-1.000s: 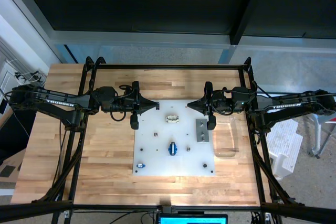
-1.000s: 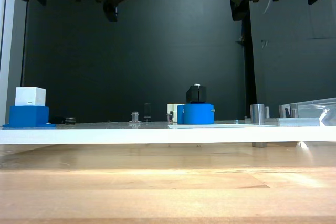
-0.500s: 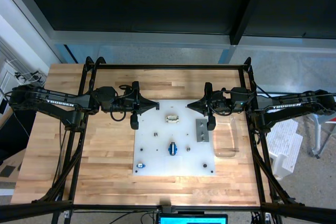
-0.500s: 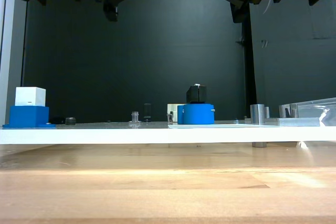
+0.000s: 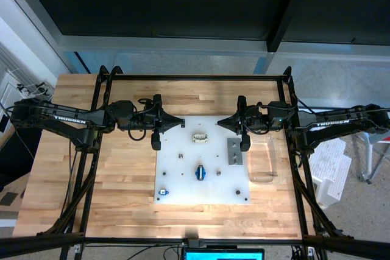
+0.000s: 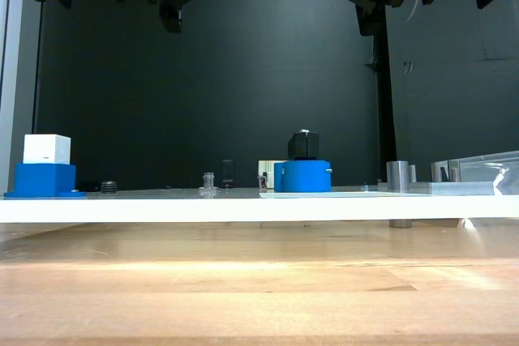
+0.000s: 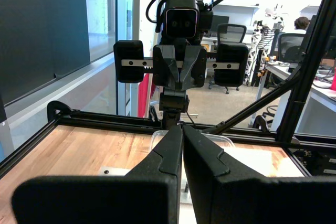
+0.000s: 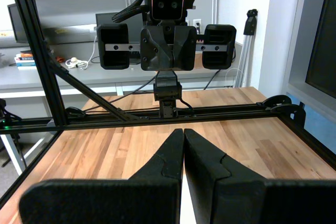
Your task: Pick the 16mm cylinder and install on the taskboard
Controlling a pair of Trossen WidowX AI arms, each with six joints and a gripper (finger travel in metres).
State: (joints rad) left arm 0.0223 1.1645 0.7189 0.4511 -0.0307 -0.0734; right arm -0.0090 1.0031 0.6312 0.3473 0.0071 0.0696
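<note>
The white taskboard (image 5: pixel 183 181) lies flat in the middle of the table. A short dull-grey peg, which I take for the 16mm cylinder (image 5: pixel 219 173) (image 6: pixel 397 176), stands upright on it just right of the blue fitting (image 5: pixel 200 173) (image 6: pixel 306 176). My left gripper (image 5: pixel 181 122) (image 7: pixel 182 129) hovers high over the board's far left edge, shut and holding nothing. Facing it, my right gripper (image 5: pixel 219 122) (image 8: pixel 184 132) hangs over the far right part, also shut and holding nothing. Both are well above the peg and farther back.
A grey metal block (image 5: pixel 234 150) and a beige connector (image 5: pixel 199 136) sit on the board. A blue base with a white cube (image 5: pixel 162 193) (image 6: pixel 46 168) stands at its near left corner. A clear plastic tray (image 5: pixel 263 159) lies against the board's right side. A black frame (image 5: pixel 195 78) rings the table.
The right gripper has shifted very slightly. The left arm and the parts on the board have not moved.
</note>
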